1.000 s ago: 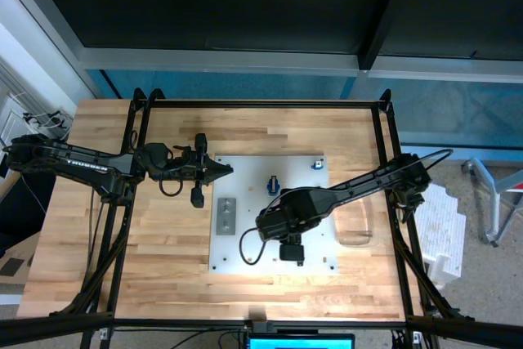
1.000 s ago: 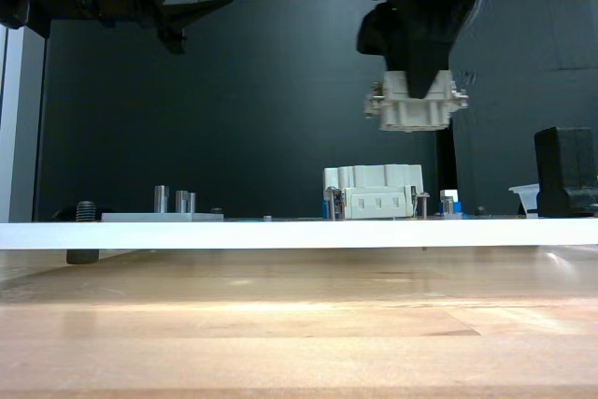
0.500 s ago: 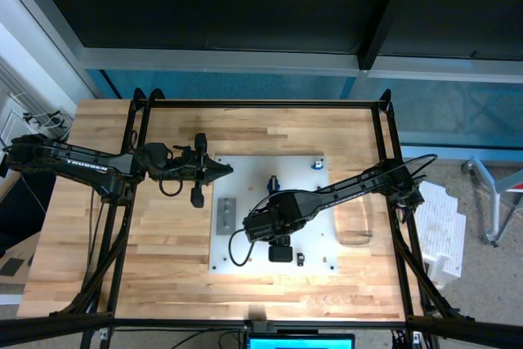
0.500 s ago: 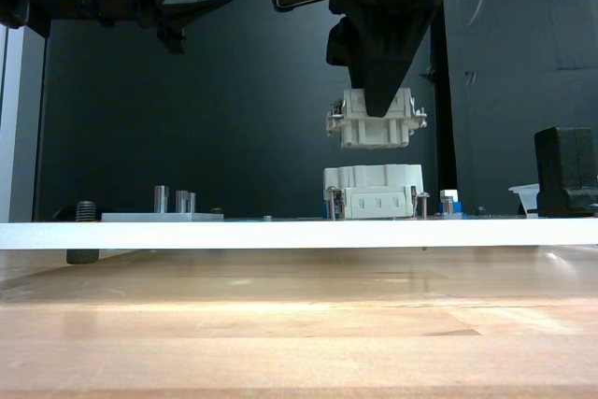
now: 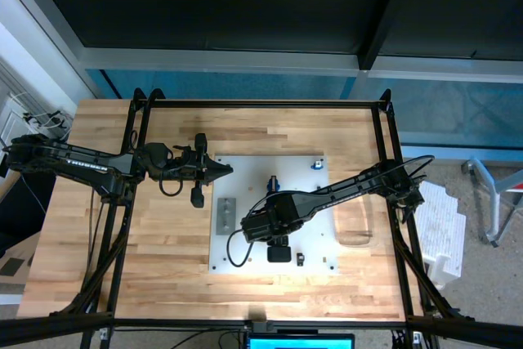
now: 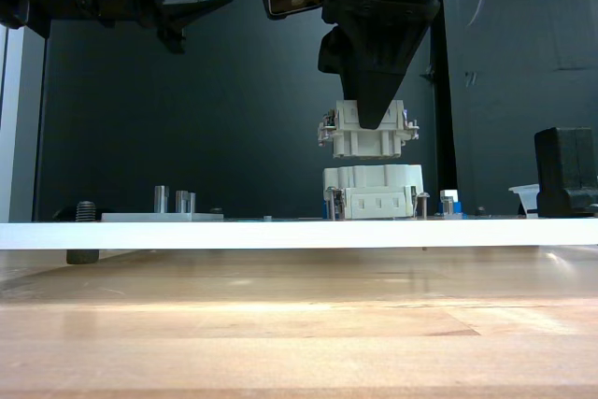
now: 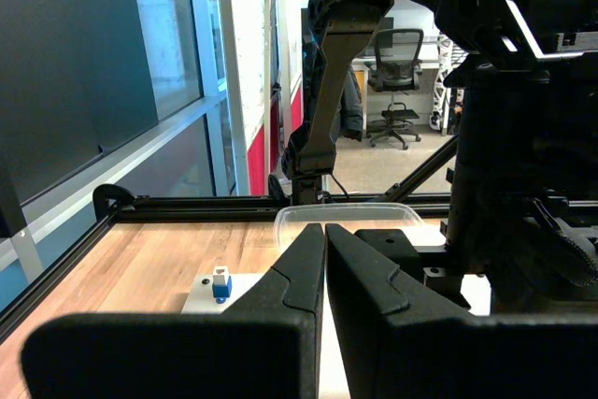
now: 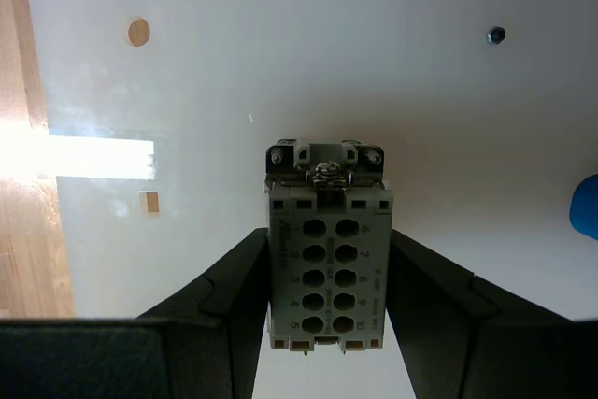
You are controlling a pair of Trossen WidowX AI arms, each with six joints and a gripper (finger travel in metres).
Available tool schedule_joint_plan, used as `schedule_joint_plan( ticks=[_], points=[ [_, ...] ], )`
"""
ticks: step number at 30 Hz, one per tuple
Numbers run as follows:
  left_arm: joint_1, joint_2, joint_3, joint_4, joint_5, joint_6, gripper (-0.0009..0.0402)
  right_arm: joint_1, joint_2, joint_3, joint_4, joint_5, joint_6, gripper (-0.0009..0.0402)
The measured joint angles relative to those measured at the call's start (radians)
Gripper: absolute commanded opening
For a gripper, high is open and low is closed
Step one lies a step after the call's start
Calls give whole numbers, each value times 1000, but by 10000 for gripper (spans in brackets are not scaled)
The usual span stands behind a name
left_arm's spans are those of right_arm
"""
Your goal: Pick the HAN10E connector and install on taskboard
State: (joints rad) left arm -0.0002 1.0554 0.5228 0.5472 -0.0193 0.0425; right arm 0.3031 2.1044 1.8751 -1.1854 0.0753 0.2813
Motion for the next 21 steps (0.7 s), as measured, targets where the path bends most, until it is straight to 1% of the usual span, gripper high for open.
schedule_joint_plan(
  ticks=[21],
  points=[
    [0,0,0,0,0,0,1,-2,0,-35,25,0,9,34]
  ],
)
